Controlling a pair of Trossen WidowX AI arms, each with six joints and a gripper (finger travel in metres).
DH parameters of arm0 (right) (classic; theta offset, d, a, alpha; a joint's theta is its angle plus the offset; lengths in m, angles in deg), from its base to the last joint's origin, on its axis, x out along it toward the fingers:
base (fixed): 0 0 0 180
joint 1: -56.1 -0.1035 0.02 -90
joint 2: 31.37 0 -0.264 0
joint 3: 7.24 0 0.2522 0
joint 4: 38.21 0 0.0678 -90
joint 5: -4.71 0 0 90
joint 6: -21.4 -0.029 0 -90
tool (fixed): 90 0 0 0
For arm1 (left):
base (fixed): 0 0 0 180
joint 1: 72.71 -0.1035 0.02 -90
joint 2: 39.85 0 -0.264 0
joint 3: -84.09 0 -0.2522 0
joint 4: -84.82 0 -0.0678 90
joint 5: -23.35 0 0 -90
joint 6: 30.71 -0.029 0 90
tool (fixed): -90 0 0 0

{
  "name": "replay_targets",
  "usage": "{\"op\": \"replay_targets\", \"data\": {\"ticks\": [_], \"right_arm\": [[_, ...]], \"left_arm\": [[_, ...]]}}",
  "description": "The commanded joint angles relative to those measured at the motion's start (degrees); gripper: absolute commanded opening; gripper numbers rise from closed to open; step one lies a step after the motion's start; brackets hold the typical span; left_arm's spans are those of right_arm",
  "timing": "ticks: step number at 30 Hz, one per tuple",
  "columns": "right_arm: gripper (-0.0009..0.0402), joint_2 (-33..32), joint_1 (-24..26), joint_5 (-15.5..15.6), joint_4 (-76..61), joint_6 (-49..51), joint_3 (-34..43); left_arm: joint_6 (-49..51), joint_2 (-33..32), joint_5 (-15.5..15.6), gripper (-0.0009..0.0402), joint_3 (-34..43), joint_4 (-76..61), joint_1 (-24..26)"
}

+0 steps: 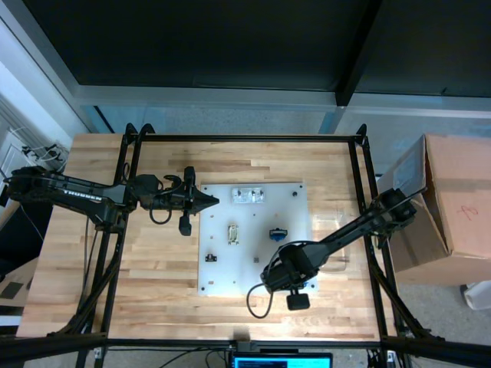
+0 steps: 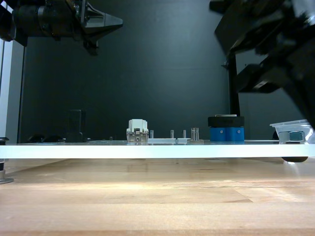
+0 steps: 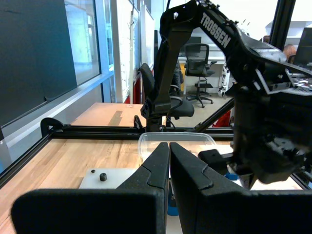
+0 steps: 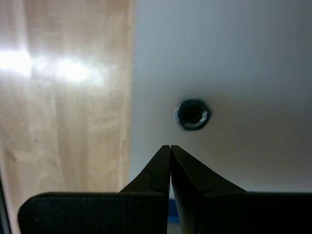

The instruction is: Pick the M12 nut and place it on its threads and fasten

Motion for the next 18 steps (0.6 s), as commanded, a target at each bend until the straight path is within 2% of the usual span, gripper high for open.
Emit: {"op": "replay_targets", "data": {"ticks": [1,7,18], "right_arm": [[0.0000,0.85,0.31,-3.13,-0.20,-0.26,0.04],[0.0000,1.01,0.35,-9.86,-0.26,-1.62,0.04],[0.0000,-1.27,0.13,-9.14,2.23,-2.03,-0.13]], "left_arm": [[0.00,0.00,-0.02,0.0000,0.02,0.04,0.00],[0.00,0.00,-0.02,0.0000,0.02,0.15,0.00],[-0.02,-0.02,-0.02,0.0000,0.02,0.02,-0.02]]}}
